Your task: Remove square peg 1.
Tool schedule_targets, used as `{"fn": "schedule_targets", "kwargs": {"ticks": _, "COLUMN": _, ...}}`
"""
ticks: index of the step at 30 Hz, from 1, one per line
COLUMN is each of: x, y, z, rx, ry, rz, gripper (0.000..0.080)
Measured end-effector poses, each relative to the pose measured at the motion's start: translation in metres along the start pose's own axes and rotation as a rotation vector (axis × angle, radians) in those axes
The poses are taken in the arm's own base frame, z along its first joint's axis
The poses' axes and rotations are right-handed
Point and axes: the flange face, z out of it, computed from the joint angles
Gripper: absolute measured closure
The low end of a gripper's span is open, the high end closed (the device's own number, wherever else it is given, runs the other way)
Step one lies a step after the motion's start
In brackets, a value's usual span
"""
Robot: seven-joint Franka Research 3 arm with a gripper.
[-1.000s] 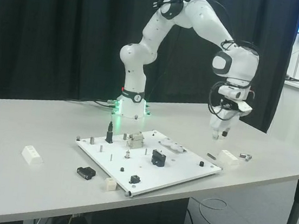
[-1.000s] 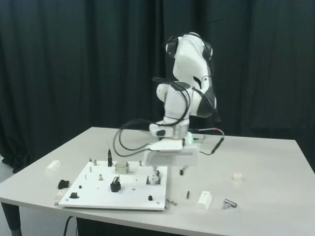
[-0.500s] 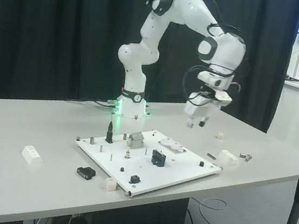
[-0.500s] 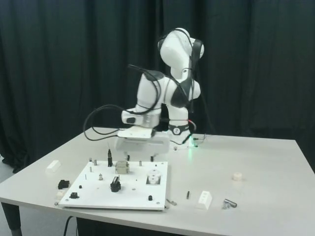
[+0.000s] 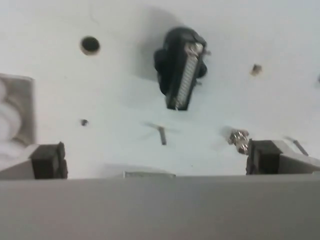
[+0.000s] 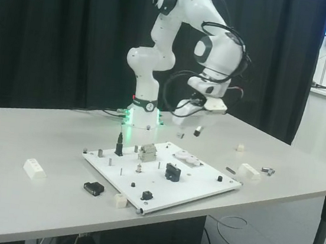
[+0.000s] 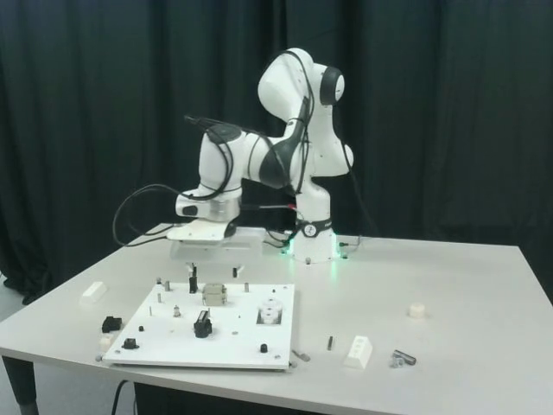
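My gripper (image 6: 189,132) hangs open and empty above the far part of the white board (image 6: 202,189), clear of it. From the second room view the gripper (image 7: 213,264) is over the board (image 7: 233,350), near the black post (image 7: 192,281) and the grey block (image 7: 214,294). In the wrist view the gripper (image 5: 155,159) has its black pads (image 5: 47,161) wide apart. A thin grey peg (image 5: 161,135) stands on the board between and just ahead of them. A black connector (image 5: 180,67) lies beyond it and a metal bolt (image 5: 239,140) is close to one pad. I cannot tell which peg is square peg 1.
The board carries white gears (image 6: 187,157), a black connector (image 6: 173,172) and several small pegs. Beside it on the table lie a white block (image 6: 35,169), a black part (image 6: 93,188), a white cube (image 6: 120,200), another white block (image 6: 249,171), a small white cylinder (image 6: 240,147) and a metal piece (image 6: 268,170).
The arm has swung from the right side of the table, near the small white cylinder, to above the board's far part. The gripper has stayed empty.
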Motion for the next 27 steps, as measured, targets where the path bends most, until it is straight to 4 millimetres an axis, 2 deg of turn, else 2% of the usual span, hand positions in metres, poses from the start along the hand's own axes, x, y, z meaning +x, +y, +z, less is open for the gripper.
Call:
{"fn": "schedule_targets", "kwargs": {"ticks": 10, "x": 0.002, "y": 0.026, "z": 0.026, "rx": 0.015, "ry": -0.017, "rz": 0.016, "gripper": 0.0003}}
{"fn": "schedule_targets", "kwargs": {"ticks": 27, "x": -0.003, "y": 0.054, "z": 0.077, "rx": 0.099, "ry": 0.012, "rz": 0.013, "gripper": 0.0003}}
